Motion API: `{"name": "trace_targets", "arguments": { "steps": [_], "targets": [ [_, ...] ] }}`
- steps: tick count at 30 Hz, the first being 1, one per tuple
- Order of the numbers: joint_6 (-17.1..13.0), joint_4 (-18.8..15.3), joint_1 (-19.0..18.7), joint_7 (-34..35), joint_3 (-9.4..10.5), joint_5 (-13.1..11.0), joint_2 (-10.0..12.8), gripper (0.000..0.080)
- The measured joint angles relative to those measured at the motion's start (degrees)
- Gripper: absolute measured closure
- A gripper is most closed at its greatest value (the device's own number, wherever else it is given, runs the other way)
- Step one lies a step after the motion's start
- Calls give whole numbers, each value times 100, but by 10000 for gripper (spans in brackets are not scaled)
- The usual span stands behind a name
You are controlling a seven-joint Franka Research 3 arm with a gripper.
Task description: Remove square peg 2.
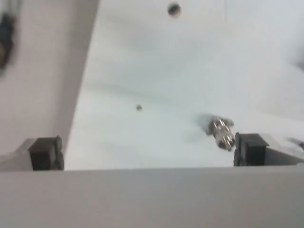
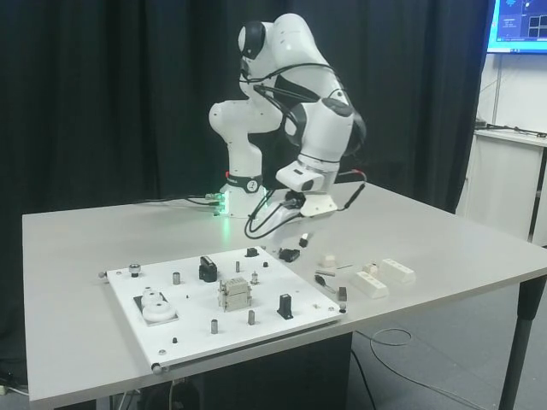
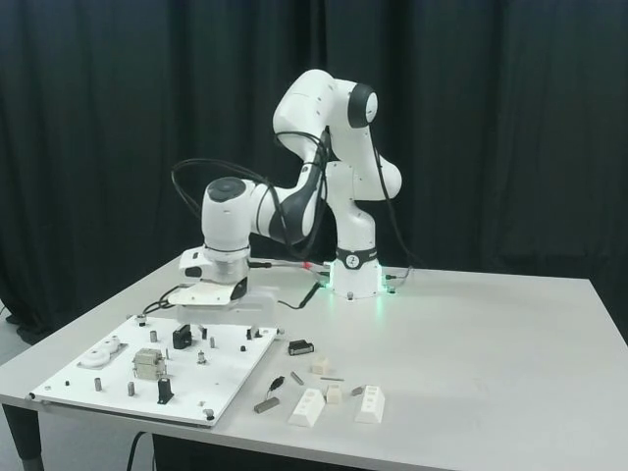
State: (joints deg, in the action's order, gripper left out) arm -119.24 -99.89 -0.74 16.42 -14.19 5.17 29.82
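The grey table (image 2: 68,248) carries the white arm (image 2: 325,128), bolted near the far edge and bent down towards a white board (image 2: 188,322) that lies flat at the table's front corner. Beside the board, several white blocks (image 2: 385,275) sit loose on the tabletop, well apart from the arm's base.

The gripper (image 1: 147,152) hangs in the air over the back part of the board, touching nothing. Its two black fingertips (image 1: 45,153) stand wide apart with nothing between them.

Two black pegs stand upright on the board: the front peg (image 2: 285,306) near the front edge, and the back peg (image 2: 206,270) further in. I cannot tell which of them is square peg 2. Both sit in the board, clear of the gripper.

In the wrist view a small metal fitting (image 1: 221,132) shows on the white surface just beside one fingertip, and a dark hole (image 1: 174,10) lies further off
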Motion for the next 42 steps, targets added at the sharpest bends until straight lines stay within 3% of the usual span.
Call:
{"name": "trace_targets", "arguments": {
  "steps": [12,26,37,42],
  "targets": [
    [-184,-420,194,-323,-93,-15,-247,3],
    [-672,-1012,220,-326,-410,-158,-462,3],
    [-982,-1444,227,-321,-698,-804,-669,3],
    [-1131,-1625,227,-322,-769,-963,-777,3]
  ]
}}
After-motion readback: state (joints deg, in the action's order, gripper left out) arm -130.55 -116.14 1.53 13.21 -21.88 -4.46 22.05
